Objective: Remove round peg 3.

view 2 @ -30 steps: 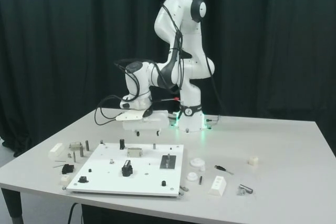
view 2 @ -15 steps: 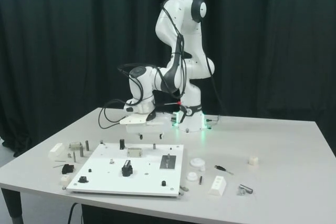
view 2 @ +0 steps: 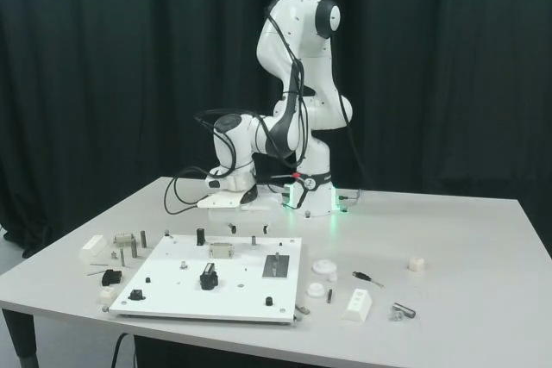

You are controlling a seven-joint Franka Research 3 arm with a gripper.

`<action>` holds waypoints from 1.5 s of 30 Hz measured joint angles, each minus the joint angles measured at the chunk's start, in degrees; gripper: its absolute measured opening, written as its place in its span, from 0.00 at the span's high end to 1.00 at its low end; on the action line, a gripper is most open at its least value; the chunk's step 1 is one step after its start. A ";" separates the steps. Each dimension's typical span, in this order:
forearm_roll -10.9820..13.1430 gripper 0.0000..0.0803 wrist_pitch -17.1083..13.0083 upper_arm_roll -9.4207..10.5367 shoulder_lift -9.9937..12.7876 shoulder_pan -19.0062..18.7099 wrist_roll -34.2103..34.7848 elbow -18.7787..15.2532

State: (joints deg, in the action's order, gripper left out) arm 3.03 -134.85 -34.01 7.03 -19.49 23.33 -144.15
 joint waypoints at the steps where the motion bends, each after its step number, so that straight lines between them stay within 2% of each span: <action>1: 0.00 0.00 -0.24 0.05 0.17 0.00 0.10 -0.03; 19: 0.62 0.00 -2.91 0.75 2.08 0.00 0.57 -0.87; 44: 1.20 0.00 -4.75 1.40 3.97 0.02 0.82 -1.04; 45: 1.20 0.13 -4.75 1.40 4.00 0.03 0.93 -1.05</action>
State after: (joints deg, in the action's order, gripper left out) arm 4.24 -139.60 -32.61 11.04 -19.46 24.26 -145.20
